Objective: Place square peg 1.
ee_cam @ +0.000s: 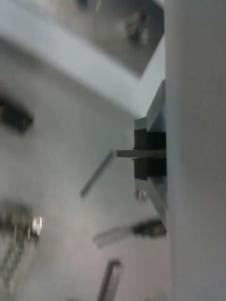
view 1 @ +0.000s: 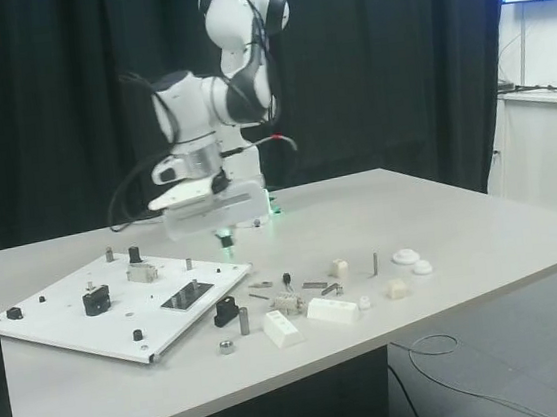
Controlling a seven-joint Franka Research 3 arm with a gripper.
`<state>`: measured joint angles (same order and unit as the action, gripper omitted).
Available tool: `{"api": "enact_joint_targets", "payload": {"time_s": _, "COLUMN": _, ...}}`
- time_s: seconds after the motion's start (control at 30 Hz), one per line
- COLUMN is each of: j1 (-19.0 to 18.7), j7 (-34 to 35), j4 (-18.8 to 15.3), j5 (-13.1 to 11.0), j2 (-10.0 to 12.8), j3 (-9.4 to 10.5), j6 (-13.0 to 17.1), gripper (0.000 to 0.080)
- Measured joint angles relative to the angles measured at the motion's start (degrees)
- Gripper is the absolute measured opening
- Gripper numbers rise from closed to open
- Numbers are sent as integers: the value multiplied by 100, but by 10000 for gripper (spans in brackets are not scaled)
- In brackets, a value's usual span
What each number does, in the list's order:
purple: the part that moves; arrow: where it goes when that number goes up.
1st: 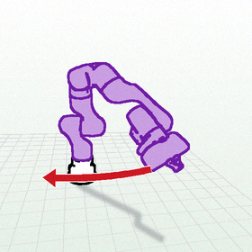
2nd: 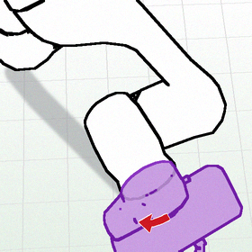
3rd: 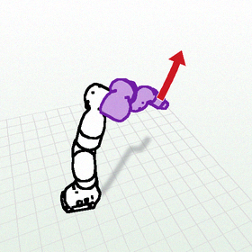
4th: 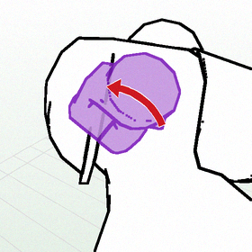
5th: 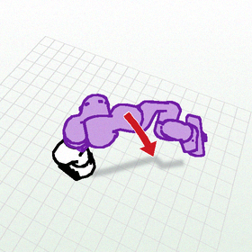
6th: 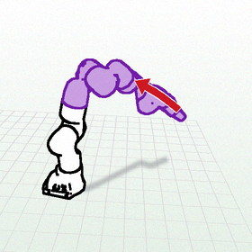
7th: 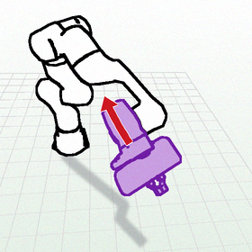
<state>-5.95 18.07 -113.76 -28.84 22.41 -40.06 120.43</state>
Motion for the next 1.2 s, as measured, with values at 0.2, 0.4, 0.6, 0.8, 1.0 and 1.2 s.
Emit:
{"api": "enact_joint_targets", "payload": {"time_s": 0.2, "j1": -439, "j7": 223, "j4": -32, "j5": -154, "j2": 1, "j3": 17, "j6": 31, "gripper": 33}}
{"api": "enact_joint_targets", "payload": {"time_s": 0.4, "j1": -877, "j7": 687, "j4": -73, "j5": -198, "j2": 26, "j3": 40, "j6": 159, "gripper": 33}}
{"api": "enact_joint_targets", "payload": {"time_s": 0.6, "j1": -1261, "j7": 1003, "j4": -189, "j5": -197, "j2": 64, "j3": 48, "j6": 418, "gripper": 33}}
{"api": "enact_joint_targets", "payload": {"time_s": 0.8, "j1": -1531, "j7": 1221, "j4": -329, "j5": -197, "j2": 122, "j3": 70, "j6": 649, "gripper": 33}}
{"api": "enact_joint_targets", "payload": {"time_s": 1.0, "j1": -1648, "j7": 1282, "j4": -478, "j5": -197, "j2": 168, "j3": 237, "j6": 904, "gripper": 33}}
{"api": "enact_joint_targets", "payload": {"time_s": 1.2, "j1": -1655, "j7": 1414, "j4": -576, "j5": -200, "j2": 215, "j3": 504, "j6": 1181, "gripper": 33}}
